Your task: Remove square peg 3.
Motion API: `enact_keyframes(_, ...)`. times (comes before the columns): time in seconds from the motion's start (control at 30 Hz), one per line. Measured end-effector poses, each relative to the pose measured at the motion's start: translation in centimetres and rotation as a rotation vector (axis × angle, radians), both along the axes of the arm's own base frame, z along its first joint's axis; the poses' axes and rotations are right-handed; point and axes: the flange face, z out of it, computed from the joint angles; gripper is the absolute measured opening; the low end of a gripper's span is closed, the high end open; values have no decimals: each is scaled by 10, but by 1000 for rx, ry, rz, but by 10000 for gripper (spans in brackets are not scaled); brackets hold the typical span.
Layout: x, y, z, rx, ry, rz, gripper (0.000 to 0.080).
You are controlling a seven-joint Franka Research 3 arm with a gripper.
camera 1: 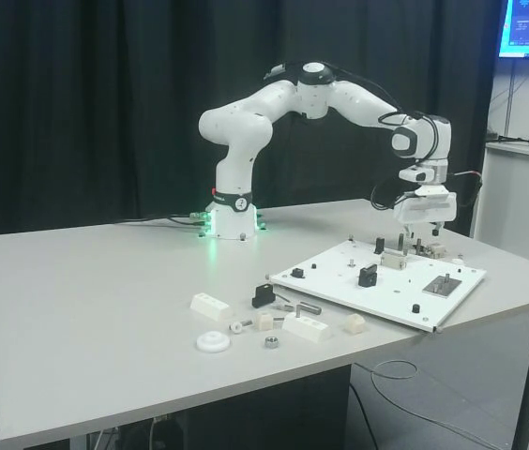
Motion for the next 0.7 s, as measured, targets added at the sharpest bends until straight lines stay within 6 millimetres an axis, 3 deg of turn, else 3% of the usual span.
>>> enact_keyframes(0.7,8,-9,27,-18,-23,-4,800)
